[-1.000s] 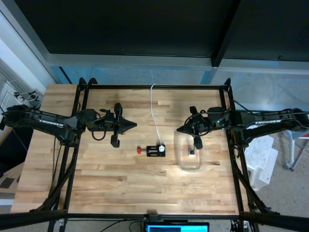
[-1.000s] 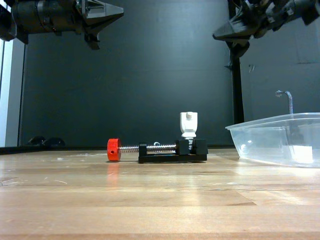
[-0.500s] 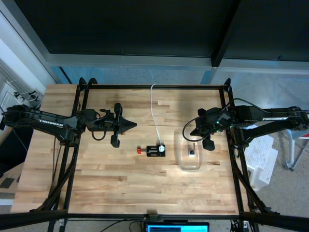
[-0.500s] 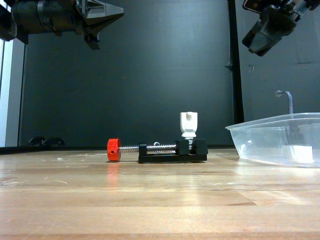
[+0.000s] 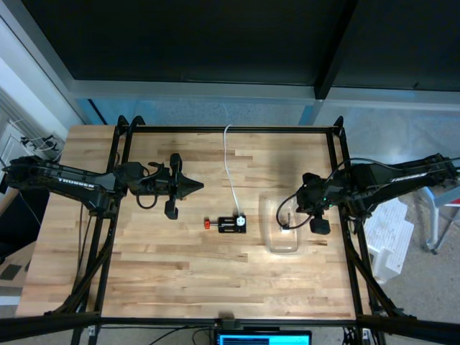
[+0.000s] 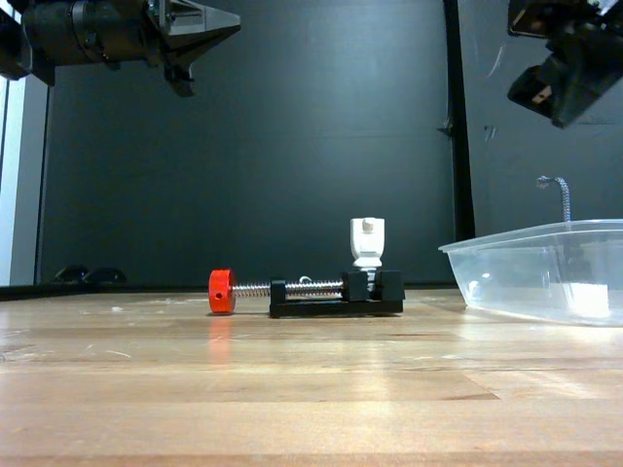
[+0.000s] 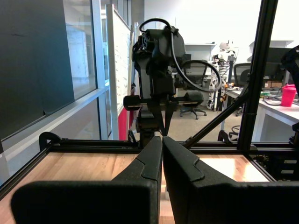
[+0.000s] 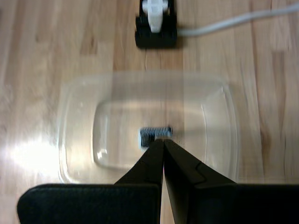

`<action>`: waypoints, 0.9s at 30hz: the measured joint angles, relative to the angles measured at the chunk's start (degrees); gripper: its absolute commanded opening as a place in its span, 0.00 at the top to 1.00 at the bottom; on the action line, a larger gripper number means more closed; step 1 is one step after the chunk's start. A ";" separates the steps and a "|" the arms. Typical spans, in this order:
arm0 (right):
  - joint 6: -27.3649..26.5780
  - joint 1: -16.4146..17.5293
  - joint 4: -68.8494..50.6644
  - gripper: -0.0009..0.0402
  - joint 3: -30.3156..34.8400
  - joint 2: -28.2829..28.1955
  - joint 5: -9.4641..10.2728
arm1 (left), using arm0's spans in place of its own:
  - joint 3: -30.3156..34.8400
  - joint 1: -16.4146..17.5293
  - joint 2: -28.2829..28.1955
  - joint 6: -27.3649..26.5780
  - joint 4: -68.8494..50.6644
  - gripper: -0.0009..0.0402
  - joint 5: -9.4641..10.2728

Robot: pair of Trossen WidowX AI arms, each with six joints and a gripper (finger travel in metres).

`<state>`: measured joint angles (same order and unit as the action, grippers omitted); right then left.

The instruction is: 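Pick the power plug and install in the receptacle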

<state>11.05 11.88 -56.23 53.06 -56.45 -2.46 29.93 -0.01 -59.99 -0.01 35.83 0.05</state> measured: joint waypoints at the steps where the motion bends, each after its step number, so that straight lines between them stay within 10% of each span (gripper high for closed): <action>1: 0.50 0.63 -0.39 0.98 0.00 -0.61 -0.39 | 0.00 0.00 0.00 0.00 -0.02 0.98 -0.02; 27: 6.73 6.10 -3.08 0.60 -0.39 -11.63 -5.68 | 0.00 0.00 0.02 0.00 0.02 0.98 -0.02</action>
<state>17.78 17.98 -59.31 52.66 -68.07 -8.14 29.93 -0.01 -59.96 -0.01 35.86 0.03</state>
